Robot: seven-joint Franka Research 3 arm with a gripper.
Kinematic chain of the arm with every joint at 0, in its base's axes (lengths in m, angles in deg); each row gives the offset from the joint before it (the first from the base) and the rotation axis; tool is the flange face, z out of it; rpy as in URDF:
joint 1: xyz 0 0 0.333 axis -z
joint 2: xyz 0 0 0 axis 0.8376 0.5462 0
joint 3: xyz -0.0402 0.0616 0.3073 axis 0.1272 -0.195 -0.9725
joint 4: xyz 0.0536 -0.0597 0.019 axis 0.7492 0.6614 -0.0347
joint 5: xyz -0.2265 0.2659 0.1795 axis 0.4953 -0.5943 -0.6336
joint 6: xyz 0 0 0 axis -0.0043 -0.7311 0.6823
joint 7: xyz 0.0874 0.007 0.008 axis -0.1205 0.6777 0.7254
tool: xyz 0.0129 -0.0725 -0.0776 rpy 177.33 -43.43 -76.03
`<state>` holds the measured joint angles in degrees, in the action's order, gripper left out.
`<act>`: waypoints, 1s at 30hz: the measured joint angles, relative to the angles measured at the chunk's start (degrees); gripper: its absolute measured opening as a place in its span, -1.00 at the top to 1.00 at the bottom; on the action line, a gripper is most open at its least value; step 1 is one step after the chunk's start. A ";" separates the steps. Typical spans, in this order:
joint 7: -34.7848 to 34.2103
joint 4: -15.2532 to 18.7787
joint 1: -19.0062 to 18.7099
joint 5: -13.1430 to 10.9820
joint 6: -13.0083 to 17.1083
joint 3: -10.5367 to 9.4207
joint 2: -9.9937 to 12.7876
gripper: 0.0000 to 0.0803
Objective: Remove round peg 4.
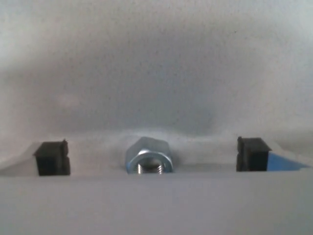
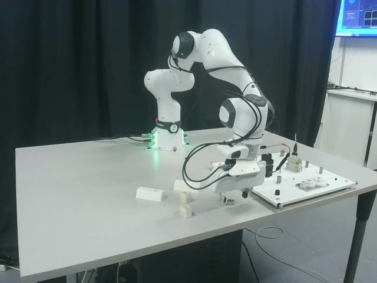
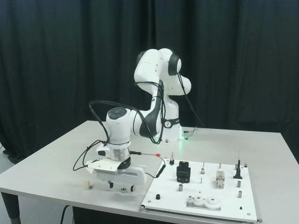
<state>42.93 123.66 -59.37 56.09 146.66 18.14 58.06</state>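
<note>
A white robot arm (image 3: 154, 98) rises from its base at the far side of the grey table (image 2: 88, 177), folds over at a high elbow and reaches down and forward toward the table's near edge. Its wrist points straight down, with black cables looping from the forearm to the hand. The gripper (image 3: 121, 187) hangs just above the tabletop, beside a white board — not over it. In the wrist view the two black fingertips (image 1: 52, 158) stand wide apart, one at each side of the picture, with a metal hex nut (image 1: 148, 156) lying on the table between them, touching neither.
</note>
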 joint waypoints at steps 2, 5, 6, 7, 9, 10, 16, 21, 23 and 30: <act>0.00 0.00 -0.01 0.00 -0.33 0.00 -0.39 -0.93; 0.00 0.00 -0.04 0.00 -0.70 0.00 -0.89 -0.93; 0.00 0.00 -0.05 0.00 -0.76 0.00 -1.02 -0.93; 0.00 0.00 -0.07 0.00 -0.82 0.00 -1.15 -0.93; 0.00 0.00 -0.10 0.00 -0.95 0.00 -1.35 -0.98; 0.00 0.00 -0.12 0.00 -1.04 0.00 -1.45 -0.98; 0.00 0.00 -0.24 0.00 -1.50 0.00 -1.83 -0.99; 0.00 0.00 -0.36 0.00 -1.64 0.00 -2.06 -0.99; 0.00 0.00 -0.41 0.00 -1.66 0.00 -2.12 -0.99; 1.03 0.00 -0.54 0.05 -1.67 0.00 -2.21 -0.99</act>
<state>43.96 123.66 -59.91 56.14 144.99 18.14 55.86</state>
